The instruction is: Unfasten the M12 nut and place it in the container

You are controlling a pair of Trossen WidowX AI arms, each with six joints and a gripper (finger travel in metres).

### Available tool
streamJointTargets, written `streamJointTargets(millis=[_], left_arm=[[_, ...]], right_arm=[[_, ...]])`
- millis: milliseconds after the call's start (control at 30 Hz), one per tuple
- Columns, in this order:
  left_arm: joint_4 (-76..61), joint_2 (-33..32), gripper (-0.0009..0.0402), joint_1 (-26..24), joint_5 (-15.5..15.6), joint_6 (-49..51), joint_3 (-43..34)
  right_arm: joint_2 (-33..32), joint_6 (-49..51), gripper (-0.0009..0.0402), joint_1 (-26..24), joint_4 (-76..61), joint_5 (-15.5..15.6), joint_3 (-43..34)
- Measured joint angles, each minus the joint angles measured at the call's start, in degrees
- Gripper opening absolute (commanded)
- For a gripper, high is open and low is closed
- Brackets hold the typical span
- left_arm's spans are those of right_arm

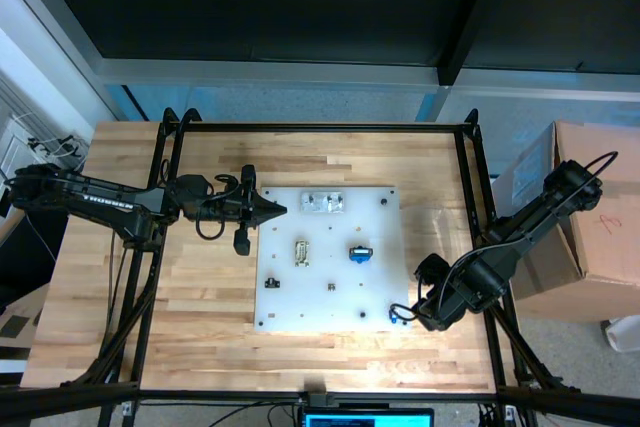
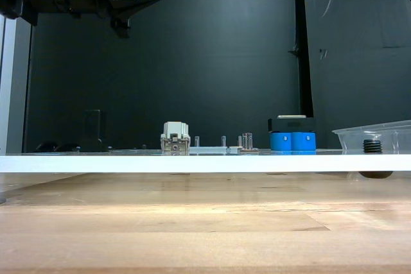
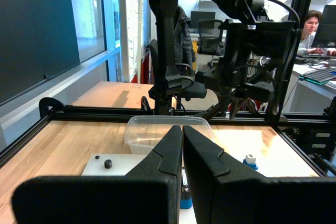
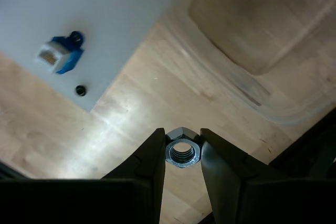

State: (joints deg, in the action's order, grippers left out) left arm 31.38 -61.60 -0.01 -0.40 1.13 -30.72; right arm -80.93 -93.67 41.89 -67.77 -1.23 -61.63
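Clamped in the jaws of the right gripper (image 4: 181, 134), the silver nut (image 4: 182, 154) was off its bare stud (image 2: 372, 146), above the table (image 4: 131, 114) beside the container (image 4: 252, 40). Jaws together, the left gripper (image 1: 272, 209) hung over the left edge of the board (image 1: 300, 299).

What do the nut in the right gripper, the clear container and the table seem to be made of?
The nut, held in the right gripper near the container, looks like bright metal: silvery, glossy, threaded. The container seems clear plastic: wood shows through it. The table looks like pale wood, with plank seams and grain. The left gripper hangs shut, high over the board's left edge.
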Motion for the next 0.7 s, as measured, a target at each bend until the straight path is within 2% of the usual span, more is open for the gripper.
streamJointTargets(millis=[700], left_arm=[[-0.02,0.0,0.0,0.0,0.0,0.02,0.02]], right_arm=[[-4.24,-8.17,0.0009,2.6,15.82,1.53,11.34]])
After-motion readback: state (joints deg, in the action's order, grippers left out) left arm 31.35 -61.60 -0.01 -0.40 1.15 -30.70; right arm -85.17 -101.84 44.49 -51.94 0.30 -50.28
